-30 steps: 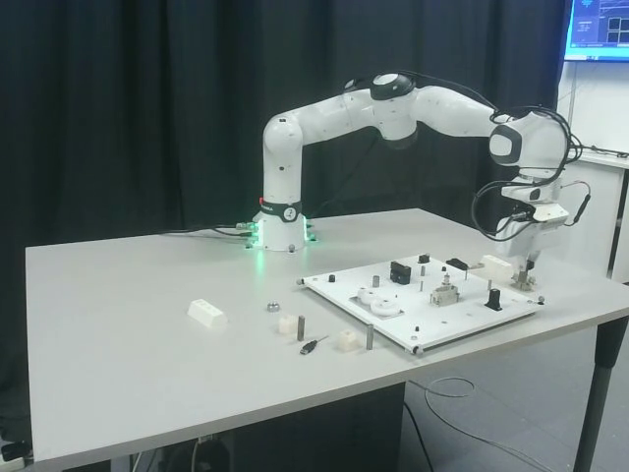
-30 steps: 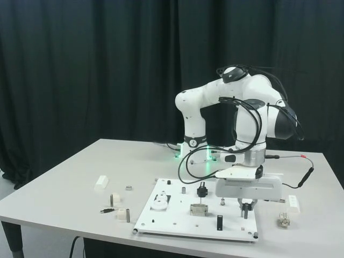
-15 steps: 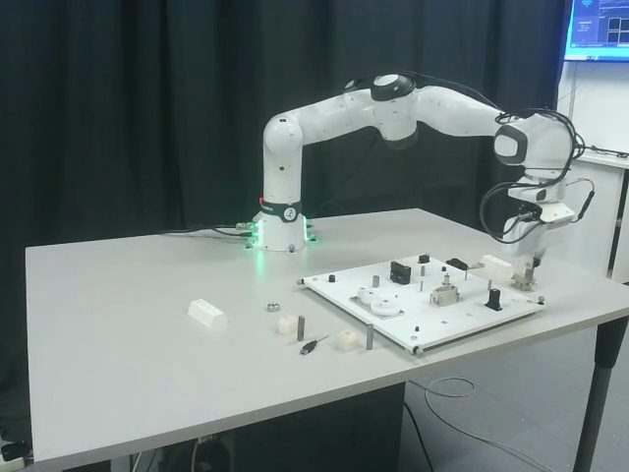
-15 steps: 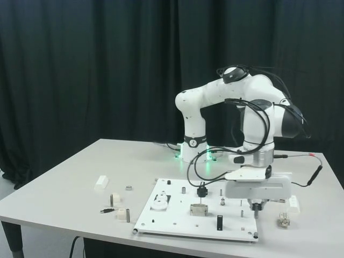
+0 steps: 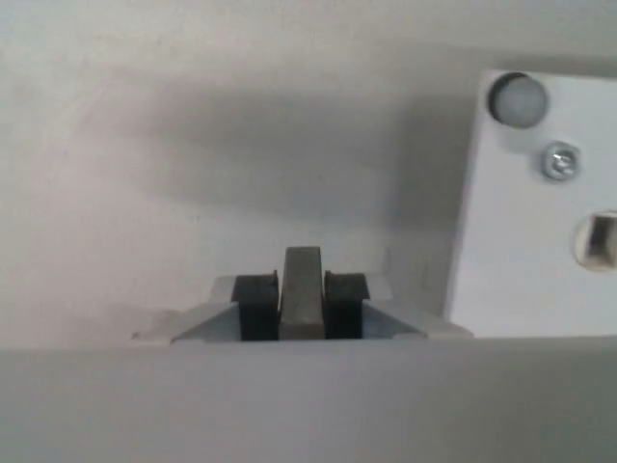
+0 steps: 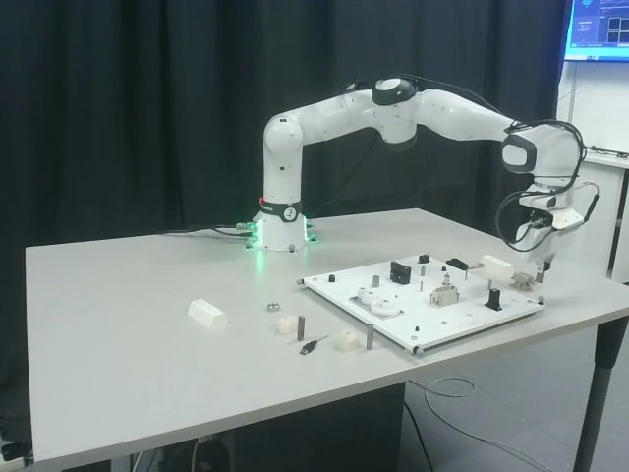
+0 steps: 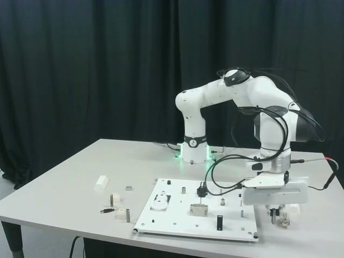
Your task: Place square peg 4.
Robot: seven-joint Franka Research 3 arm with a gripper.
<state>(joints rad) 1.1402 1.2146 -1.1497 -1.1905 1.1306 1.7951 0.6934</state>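
Note:
In the wrist view my gripper is shut on a grey square peg, which stands between the two black pads. Bare grey table lies under it, beside a corner of the white board, where a square hole shows. From the room, the gripper hangs low just past the far end of the white board. It is close to a small metal part on the table.
The board carries black and metal fixtures and white discs. A white block, small white blocks, a nut and upright pegs lie on the table beside the board. The table edge is near the gripper.
The arm has swung outward from over the board's end to just beyond its edge, carrying the peg along. The gripper stays low over the table.

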